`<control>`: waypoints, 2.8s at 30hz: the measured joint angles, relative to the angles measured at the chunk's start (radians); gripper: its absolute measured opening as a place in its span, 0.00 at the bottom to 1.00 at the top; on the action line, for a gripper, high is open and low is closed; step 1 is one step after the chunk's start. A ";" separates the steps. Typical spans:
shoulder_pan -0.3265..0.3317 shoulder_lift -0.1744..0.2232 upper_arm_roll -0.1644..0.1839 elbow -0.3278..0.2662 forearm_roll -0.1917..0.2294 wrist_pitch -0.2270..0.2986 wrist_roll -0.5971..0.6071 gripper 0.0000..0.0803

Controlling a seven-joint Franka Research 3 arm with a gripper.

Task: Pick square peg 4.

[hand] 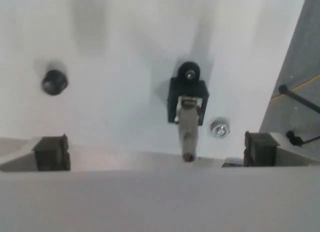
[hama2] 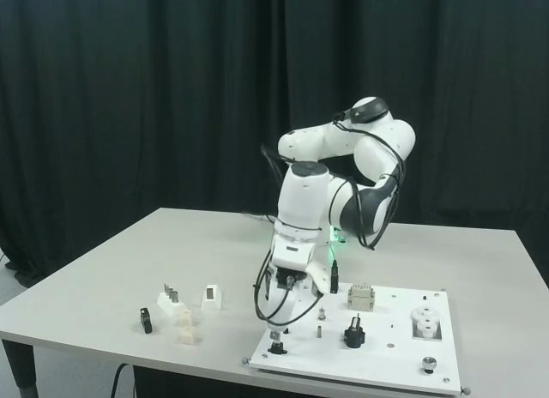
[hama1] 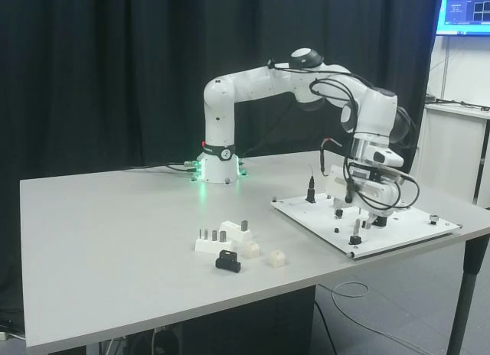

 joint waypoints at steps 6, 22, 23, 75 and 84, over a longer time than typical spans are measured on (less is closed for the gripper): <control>0.012 -0.002 -0.034 0.000 -0.001 -0.049 0.003 0.97; 0.030 -0.018 -0.088 0.000 -0.006 -0.132 0.025 1.00; 0.031 -0.019 -0.091 0.000 -0.006 -0.135 0.028 1.00; 0.051 -0.016 -0.134 -0.092 -0.059 -0.173 0.332 1.00; 0.051 -0.006 -0.132 -0.159 -0.071 -0.140 0.333 1.00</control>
